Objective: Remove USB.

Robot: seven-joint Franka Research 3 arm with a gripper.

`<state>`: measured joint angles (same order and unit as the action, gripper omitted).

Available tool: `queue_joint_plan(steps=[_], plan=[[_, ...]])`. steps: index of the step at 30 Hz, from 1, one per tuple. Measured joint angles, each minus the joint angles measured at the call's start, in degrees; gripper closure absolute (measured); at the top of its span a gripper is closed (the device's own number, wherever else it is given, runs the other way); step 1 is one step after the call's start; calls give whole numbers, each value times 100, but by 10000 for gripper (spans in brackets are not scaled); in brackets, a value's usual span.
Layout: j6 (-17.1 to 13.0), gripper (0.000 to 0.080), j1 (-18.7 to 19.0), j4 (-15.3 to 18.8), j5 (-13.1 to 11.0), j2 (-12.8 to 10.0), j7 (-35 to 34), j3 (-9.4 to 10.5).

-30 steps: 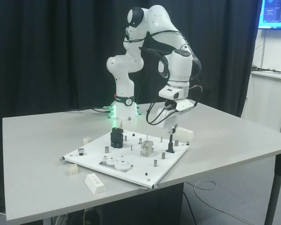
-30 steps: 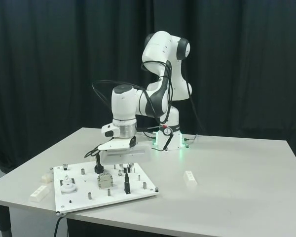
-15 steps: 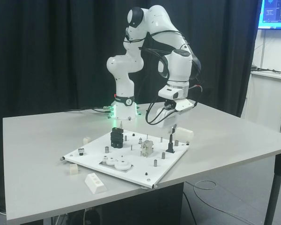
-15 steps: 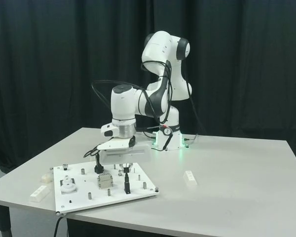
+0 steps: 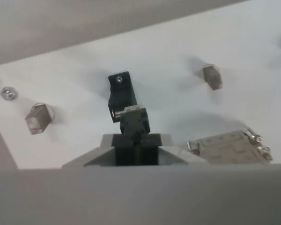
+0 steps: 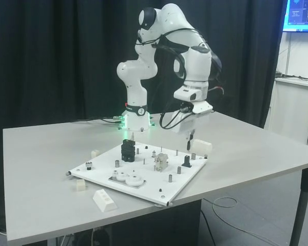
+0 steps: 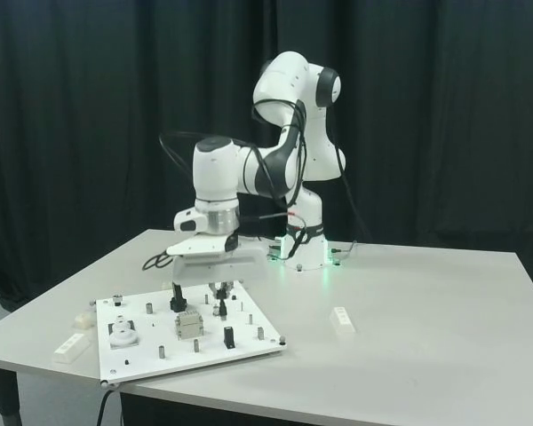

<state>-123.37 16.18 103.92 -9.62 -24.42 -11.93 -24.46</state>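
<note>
Gripper [image 6: 191,134] pinches USB [image 5: 134,121] between its fingers, held clear above socket [image 5: 121,95] on board [image 6: 143,177]; plug appears fully extracted.

black curtains [image 6: 51,56] hung in folds behind, filling the backdrop in both room views [image 7: 444,115]. grey table [image 6: 36,169] in front, wide and flat, with a dark leg [image 6: 297,215] at the near corner in the first room view. loose cable [image 6: 223,203] looping down below the table edge onto a grey floor [image 6: 246,225]. white cabinet [image 6: 290,107] off to the side past the curtain, beside a white wall. lit screen [image 6: 301,15] mounted high in the corner above that cabinet. green glow [image 7: 298,257] on the tabletop far back. even, soft light, faint shadows only.
</note>
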Motion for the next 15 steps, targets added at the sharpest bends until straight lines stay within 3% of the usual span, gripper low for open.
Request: queue_joint_plan(steps=[8, 15], plan=[[653, 779, 0, -486, 61, 20, -39, -57], [878, 779, -1, -659, 98, 19, -49, -73]])
